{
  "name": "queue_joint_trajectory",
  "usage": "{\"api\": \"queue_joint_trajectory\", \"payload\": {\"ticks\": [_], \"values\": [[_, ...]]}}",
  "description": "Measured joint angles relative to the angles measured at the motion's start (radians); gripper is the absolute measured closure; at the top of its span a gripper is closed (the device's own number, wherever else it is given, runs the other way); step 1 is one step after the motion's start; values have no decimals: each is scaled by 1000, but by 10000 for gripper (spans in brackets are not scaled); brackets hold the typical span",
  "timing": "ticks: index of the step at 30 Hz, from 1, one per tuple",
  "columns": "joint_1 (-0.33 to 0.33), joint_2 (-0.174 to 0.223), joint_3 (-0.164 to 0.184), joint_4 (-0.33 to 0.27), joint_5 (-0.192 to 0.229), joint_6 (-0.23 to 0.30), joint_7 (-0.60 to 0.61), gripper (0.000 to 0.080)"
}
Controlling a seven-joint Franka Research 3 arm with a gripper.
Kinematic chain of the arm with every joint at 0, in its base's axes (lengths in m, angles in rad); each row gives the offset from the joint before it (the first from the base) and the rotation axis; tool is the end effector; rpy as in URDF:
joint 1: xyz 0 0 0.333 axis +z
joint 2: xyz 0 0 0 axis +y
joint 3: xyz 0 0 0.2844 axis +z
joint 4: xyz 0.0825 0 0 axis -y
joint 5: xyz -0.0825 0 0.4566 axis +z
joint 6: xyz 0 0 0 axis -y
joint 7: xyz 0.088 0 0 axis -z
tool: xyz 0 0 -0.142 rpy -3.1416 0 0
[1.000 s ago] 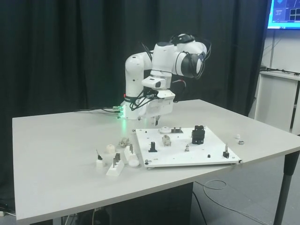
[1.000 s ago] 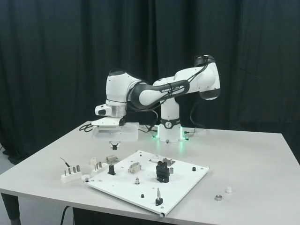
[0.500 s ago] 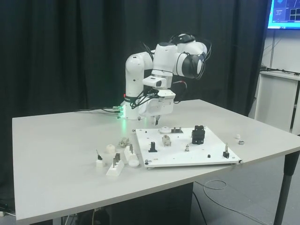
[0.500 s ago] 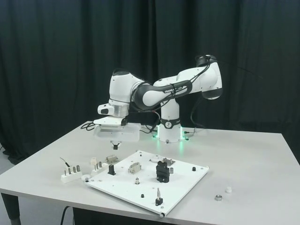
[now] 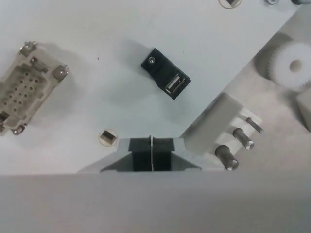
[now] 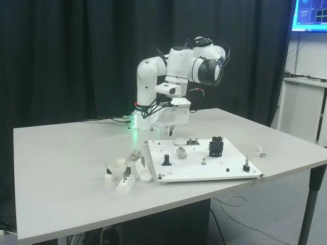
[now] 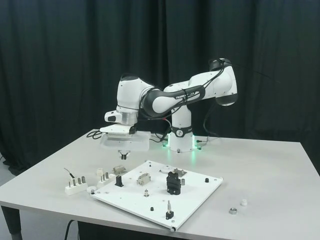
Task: Pick medium gear.
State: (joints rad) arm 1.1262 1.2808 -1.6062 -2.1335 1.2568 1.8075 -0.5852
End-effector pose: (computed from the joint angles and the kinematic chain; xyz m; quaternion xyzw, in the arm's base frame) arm 0.5573 -0.2193 0.2509 0.9780 -0.1992 0.0224 0.0569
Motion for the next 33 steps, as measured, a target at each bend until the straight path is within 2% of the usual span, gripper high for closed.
{"api": "queue_joint_trajectory", "payload": {"ticks": [2,3,10,11,14,15,20,21,33], "values": [[0,-2,0,0,0,0,7,803],[0,-3,0,0,0,1,9,670],[0,-5,-4,0,0,5,18,670],[1,-5,-6,0,0,5,20,258],[1,-5,-10,0,0,5,24,258],[2,-5,-11,0,0,5,25,59],[2,-8,-14,1,0,5,29,59],[2,-8,-15,1,0,5,31,14],[3,-8,-22,5,0,7,48,5]]}}
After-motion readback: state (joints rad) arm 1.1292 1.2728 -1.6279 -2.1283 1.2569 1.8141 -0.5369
